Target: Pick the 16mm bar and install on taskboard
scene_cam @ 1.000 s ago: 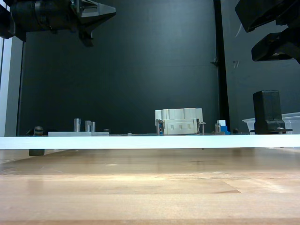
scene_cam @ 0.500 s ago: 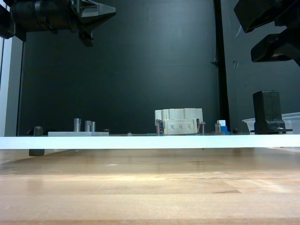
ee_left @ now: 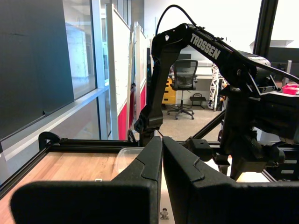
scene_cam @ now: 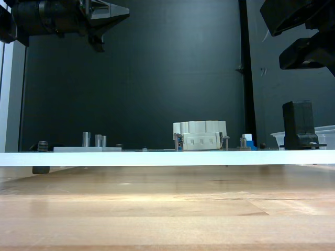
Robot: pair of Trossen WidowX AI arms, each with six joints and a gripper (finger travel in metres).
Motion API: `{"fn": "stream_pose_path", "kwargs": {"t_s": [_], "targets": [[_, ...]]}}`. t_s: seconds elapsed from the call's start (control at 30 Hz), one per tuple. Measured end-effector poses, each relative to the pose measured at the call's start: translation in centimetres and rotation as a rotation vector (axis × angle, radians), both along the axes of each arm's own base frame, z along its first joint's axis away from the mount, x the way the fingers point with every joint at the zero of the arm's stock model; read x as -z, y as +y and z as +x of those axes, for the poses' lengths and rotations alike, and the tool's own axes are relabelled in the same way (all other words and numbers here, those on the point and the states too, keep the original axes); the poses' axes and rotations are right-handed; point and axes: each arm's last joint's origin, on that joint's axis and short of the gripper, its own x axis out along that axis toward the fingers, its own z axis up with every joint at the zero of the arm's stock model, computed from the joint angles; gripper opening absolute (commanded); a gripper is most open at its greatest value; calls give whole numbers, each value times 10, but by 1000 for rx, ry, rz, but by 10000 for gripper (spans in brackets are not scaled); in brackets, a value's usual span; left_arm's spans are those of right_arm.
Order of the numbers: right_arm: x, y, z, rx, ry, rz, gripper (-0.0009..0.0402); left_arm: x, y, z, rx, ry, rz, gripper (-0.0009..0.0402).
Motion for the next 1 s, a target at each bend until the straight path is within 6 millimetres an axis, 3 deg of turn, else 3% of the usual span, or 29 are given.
{"fn": "stream_pose_path", "kwargs": {"t_s": [1.0], "targets": [[-1,0,-7,-18,-47,2,12,0,0,0,0,0,0,0]]}}
